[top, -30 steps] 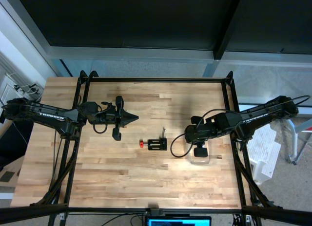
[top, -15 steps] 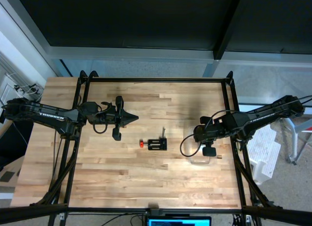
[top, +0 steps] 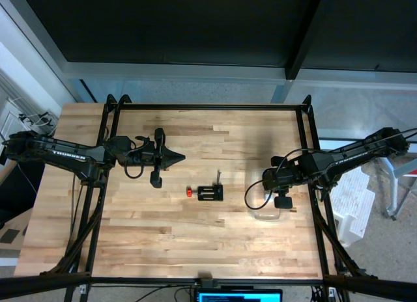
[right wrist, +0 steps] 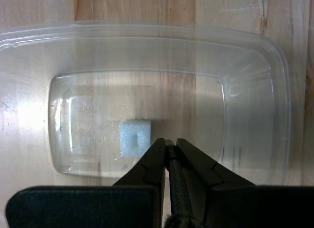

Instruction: Remove the USB-C connector from taskboard and place in the container

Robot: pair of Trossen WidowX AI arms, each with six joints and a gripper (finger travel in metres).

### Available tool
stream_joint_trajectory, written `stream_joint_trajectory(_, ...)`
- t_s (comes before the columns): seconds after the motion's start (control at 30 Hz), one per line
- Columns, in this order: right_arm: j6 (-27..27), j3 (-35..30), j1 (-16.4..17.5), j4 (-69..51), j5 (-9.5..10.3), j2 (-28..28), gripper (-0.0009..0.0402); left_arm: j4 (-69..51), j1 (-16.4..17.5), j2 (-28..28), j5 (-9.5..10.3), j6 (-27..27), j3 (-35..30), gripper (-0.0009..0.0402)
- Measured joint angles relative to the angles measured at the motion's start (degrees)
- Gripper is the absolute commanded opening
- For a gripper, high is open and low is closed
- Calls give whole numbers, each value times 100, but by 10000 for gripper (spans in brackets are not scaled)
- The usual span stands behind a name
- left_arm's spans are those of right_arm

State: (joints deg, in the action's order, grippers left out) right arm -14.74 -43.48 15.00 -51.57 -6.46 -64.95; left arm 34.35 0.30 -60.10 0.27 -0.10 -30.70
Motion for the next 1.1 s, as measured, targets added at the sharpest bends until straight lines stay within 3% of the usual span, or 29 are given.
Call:
stream_joint_trajectory(0.27, 0, 0, 0, 39, 0, -2, 6, 2, 0, 0, 0, -2, 0, 0)
stream_joint_trajectory(0.5, -103, 0, 0, 57, -7, -4, 78, 0, 0, 2, 0, -2, 2, 0)
stream_joint_trajectory(0.67, -125, 0, 2, 57, -151, -15, 116, 0, 0, 2, 0, -2, 0, 0)
stream_joint_trajectory(1.1, -153, -68, 2, 33, -168, -20, 147, 0, 0, 2, 0, -2, 2, 0)
